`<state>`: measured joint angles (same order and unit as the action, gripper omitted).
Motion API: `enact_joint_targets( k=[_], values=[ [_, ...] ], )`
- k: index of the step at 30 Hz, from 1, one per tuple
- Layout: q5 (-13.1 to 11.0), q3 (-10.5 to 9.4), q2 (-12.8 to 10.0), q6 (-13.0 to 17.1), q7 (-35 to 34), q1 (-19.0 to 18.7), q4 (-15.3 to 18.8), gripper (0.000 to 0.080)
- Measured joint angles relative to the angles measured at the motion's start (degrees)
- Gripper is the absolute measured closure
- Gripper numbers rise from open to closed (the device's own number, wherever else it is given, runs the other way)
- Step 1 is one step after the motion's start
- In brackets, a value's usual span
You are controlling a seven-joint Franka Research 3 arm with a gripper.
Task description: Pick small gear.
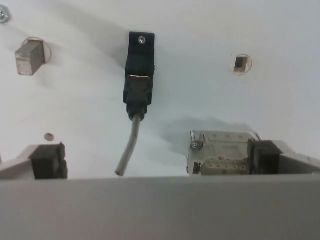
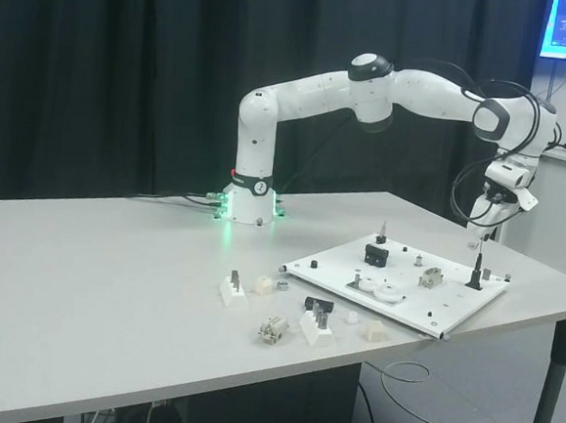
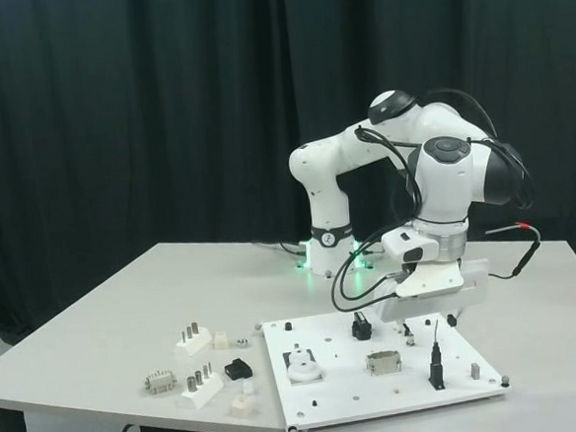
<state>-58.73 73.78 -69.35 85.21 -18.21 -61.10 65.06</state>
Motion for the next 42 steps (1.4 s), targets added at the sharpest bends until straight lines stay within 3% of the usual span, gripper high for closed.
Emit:
enact_joint_targets(
  k=[34,42],
  values=[
    [0.0,0.80,0.8,-1.3,-0.5,0.0,0.0,0.0003],
    [0.0,1.80,0.8,-1.5,-0.8,0.3,0.0,0.0003]
  ],
)
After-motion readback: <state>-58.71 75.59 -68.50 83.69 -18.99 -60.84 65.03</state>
